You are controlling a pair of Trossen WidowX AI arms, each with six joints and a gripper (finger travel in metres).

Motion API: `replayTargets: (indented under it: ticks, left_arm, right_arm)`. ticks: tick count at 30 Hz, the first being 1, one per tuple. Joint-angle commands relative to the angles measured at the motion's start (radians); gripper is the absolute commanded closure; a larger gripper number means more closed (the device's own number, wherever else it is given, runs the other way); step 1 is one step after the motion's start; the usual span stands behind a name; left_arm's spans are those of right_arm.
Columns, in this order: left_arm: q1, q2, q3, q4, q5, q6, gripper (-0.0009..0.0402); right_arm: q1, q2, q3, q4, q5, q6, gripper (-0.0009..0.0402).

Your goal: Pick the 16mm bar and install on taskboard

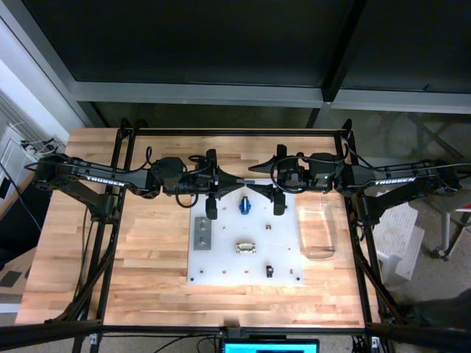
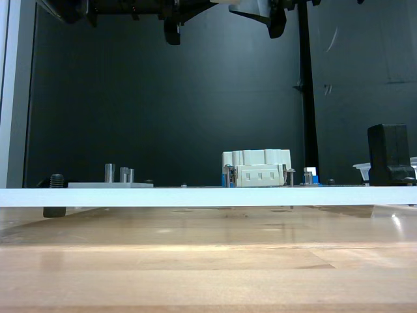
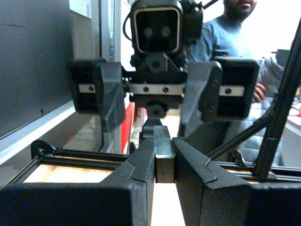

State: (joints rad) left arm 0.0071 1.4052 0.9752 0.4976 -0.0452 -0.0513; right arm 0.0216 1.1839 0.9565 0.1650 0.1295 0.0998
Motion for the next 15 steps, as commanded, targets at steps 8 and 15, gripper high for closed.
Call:
replayTargets:
  ticks: [8, 15]
  left_arm:
    - [0.000, 0.001, 0.000, 0.063, -0.005, 0.000, 0.0393]
    - [0.000, 0.001, 0.000, 0.061, -0.005, 0.000, 0.0394]
  right_arm:
    - [0.000, 0.001, -0.054, 0.140, -0.044, 0.026, 0.0174]
    - [0.000, 0.000, -0.054, 0.142, -0.052, 0.023, 0.0212]
